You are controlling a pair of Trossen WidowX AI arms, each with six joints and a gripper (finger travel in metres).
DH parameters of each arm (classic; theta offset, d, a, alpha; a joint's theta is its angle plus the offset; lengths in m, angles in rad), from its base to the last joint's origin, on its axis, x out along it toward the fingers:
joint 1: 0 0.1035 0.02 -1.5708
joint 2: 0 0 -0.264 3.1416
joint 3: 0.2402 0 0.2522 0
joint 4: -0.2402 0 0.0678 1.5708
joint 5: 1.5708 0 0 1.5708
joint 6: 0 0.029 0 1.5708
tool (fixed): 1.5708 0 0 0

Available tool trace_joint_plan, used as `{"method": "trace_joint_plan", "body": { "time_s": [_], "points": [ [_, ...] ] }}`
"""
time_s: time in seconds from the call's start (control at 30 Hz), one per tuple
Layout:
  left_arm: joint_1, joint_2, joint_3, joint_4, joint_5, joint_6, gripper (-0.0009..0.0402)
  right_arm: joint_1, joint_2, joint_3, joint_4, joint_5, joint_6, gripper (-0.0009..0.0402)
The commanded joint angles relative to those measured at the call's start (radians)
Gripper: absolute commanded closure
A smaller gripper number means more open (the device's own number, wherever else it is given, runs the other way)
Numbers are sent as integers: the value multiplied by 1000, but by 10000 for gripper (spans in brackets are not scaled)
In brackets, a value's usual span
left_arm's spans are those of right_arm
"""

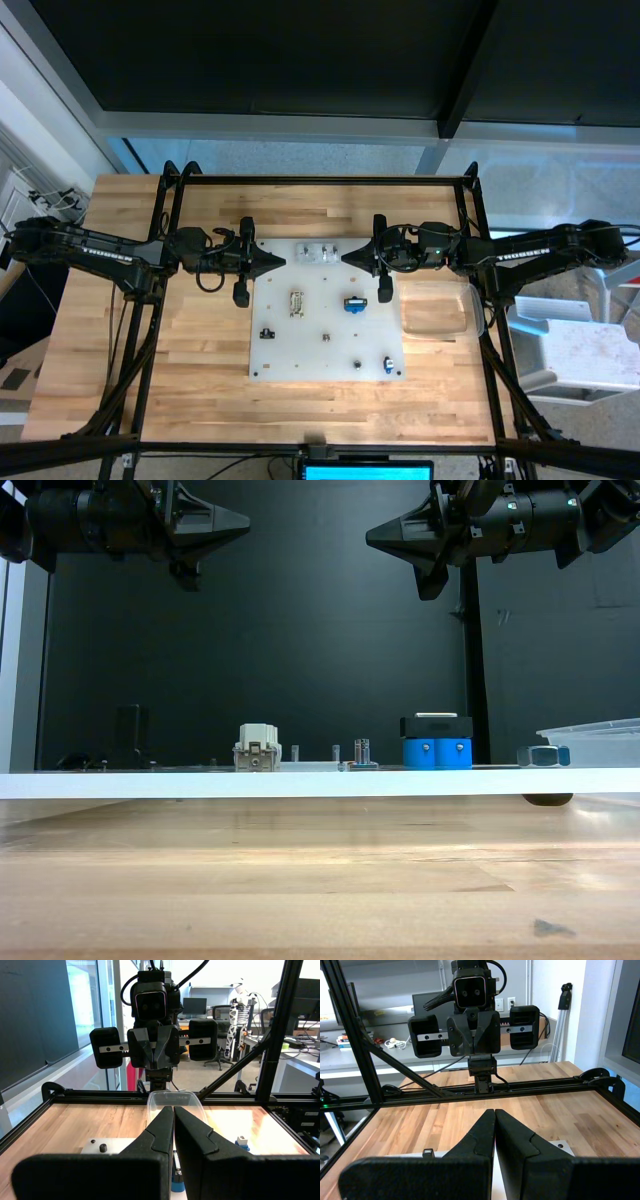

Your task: Unfasten the M12 fastener and place in the container

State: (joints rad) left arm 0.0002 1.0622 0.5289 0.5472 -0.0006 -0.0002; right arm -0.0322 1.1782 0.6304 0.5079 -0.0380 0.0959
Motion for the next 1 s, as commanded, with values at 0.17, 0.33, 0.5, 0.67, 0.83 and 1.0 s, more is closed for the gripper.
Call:
{"method": "trace_joint_plan", "body": {
  "time_s": [0.17,0.33,0.5,0.67,0.83,1.0],
  "points": [
    [0,0,0,0,0,0,393,0,0,0,28,0,0,393],
    [0,0,0,0,0,0,393,0,0,0,28,0,0,393],
    [0,0,0,0,0,0,393,0,0,0,28,0,1,393],
    [0,0,0,0,0,0,393,0,0,0,27,0,5,393],
    [0,0,0,0,0,0,393,3,0,81,-205,0,85,393],
    [0,0,0,0,0,0,393,24,9,203,-525,-16,80,393]
  ]
}}
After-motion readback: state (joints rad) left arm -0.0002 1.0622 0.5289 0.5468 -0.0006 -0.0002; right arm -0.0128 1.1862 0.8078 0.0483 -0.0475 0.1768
